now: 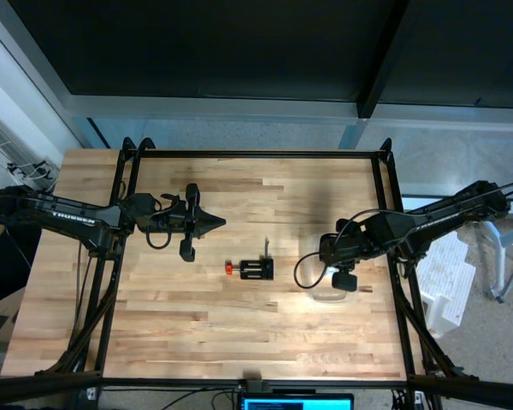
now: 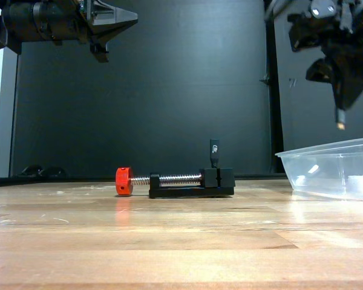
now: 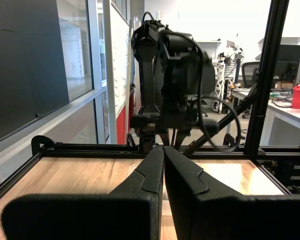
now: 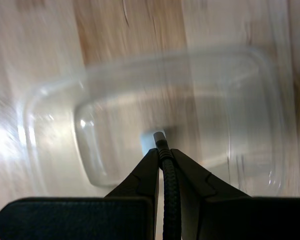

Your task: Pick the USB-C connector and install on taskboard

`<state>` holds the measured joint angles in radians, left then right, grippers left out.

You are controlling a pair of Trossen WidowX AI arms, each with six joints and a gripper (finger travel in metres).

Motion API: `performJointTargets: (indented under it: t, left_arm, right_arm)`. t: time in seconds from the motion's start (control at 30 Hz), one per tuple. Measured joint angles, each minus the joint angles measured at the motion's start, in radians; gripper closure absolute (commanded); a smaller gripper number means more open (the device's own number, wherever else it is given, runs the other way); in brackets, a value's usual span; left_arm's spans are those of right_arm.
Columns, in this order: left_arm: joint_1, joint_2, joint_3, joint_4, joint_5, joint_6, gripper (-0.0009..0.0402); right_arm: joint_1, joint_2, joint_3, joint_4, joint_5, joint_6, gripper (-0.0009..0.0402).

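Note:
The taskboard [image 1: 256, 270] is a small black block on the table's middle, with an orange-red knob [image 2: 124, 180] at its left end and a thin dark post [image 2: 214, 152] standing on its right end. To its right, my right gripper [image 4: 163, 150] points down over a clear plastic tray [image 4: 55, 145], shut on the USB-C connector [image 4: 160, 137], a thin dark stick with a grey tip. In the low view that tip [image 2: 339, 125] hangs above the tray's rim. My left gripper [image 1: 221, 223] hovers high, left of and beyond the taskboard, shut on nothing.
The clear tray [image 2: 333, 166] sits right of the taskboard, with a small pale squarish piece [image 4: 146, 142] on its floor under the connector. A black frame [image 1: 256, 155] runs around the table's edges. The right arm [image 3: 170, 75] faces the left wrist camera.

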<state>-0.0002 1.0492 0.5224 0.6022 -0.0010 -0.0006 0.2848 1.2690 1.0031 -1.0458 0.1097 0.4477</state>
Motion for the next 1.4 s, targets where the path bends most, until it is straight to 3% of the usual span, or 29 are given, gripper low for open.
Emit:
performJointTargets:
  t: [0.27,0.37,0.53,0.83,1.3,1.4]
  left_arm:
    - [0.000,0.000,0.000,0.000,0.000,0.000,0.0393]
    - [0.000,0.000,0.000,0.000,0.000,0.000,0.0393]
    - [0.000,0.000,0.000,0.000,0.000,0.000,0.0393]
    - [0.000,0.000,0.000,0.000,0.000,0.000,0.0393]
    - [0.000,0.000,0.000,0.000,0.000,0.000,0.0393]
    - [0.000,0.000,0.000,0.000,0.000,0.000,0.0393]
  right_arm:
    - [-0.013,0.074,0.099,-0.005,0.006,0.070,0.0394]
    - [-0.014,0.109,0.142,-0.006,0.035,0.070,0.0393]
    - [-0.017,0.182,0.225,-0.040,0.056,0.070,0.0393]
    - [-0.022,0.335,0.403,-0.100,0.051,0.048,0.0393]
    - [-0.055,0.514,0.558,-0.109,0.045,0.009,0.0393]
    - [-0.070,0.541,0.581,-0.095,0.020,-0.009,0.0393]
